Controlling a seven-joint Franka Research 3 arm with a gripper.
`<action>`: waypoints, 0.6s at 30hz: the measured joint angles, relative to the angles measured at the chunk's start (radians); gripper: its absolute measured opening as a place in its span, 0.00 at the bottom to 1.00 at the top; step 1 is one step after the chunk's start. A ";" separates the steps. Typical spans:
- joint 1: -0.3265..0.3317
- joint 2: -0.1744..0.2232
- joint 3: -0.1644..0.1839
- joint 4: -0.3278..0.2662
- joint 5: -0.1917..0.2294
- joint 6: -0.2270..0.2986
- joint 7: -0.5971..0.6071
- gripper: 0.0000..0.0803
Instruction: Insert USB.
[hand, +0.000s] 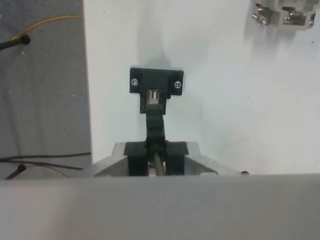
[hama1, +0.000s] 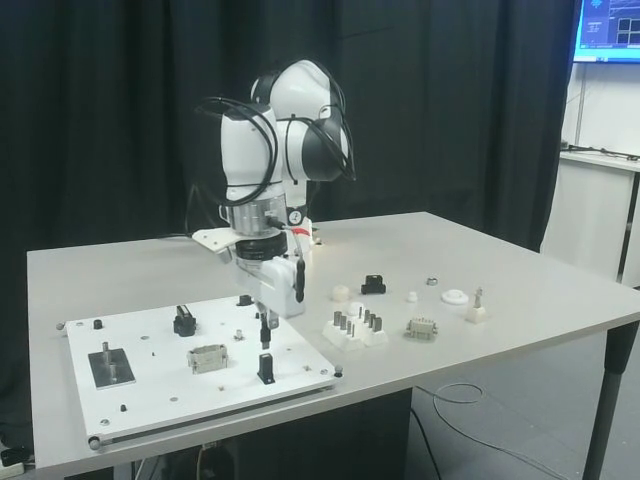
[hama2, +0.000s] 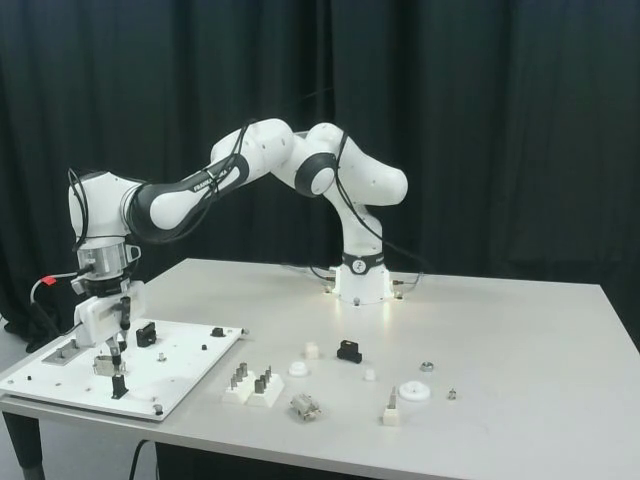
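Holding: gripper (hand: 155, 162) clamped narrow on black USB plug (hand: 154, 127), plug pointing down.
Board: white board (hama1: 150, 395) at the table's left end in first room view, under the arm.
Port: black USB socket (hand: 156, 85) screwed to board, directly below plug tip; contact unclear.
Loose parts: white peg blocks (hama1: 355, 328), metal connector (hama1: 421, 328) right of board on grey table (hama1: 520, 275).

grey table (hama1: 520, 270), white board (hama1: 150, 395), seemingly small connectors (hama1: 420, 327)
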 joint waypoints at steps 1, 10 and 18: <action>0.000 0.003 0.000 0.003 0.000 -0.001 0.001 0.08; -0.001 0.013 0.000 0.012 0.000 -0.001 0.004 0.08; -0.002 0.018 0.000 0.017 0.000 -0.002 0.009 0.08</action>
